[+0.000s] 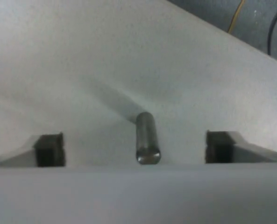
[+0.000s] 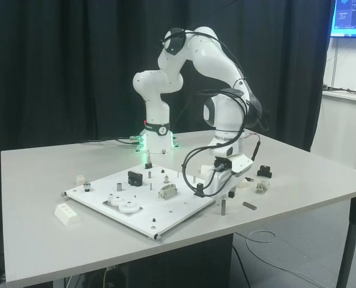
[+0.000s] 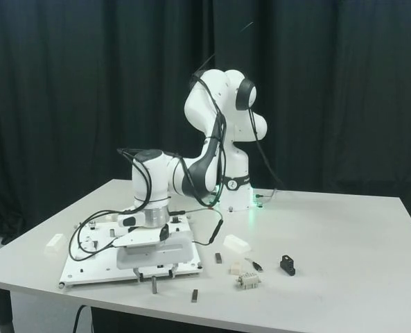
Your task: Remove large gear.
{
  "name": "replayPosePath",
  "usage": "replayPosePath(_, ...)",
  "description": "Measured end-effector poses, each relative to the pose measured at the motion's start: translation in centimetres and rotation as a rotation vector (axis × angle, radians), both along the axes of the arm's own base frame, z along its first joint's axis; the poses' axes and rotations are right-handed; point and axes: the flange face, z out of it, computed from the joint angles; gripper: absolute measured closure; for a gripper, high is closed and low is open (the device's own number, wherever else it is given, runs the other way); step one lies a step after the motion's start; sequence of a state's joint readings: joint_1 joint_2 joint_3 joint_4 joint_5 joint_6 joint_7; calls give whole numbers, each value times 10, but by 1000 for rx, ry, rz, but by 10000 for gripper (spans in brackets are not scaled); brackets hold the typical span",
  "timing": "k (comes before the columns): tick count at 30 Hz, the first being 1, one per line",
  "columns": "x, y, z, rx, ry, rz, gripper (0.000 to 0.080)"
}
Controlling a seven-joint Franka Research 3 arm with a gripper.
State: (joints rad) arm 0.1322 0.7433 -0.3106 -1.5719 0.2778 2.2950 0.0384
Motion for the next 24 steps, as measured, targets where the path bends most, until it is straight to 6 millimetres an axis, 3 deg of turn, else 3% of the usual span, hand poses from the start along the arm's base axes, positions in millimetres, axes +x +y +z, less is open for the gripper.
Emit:
replayPosePath(1, 0, 0, 2, 0, 3, -1, 107)
replayPosePath(6, -1, 4, 11, -3, 12, -9, 107)
replayPosePath(7, -1, 4, 13, -3, 13, -10, 29)
replayPosePath(24, -1, 9, 30, -14, 21, -13, 3)
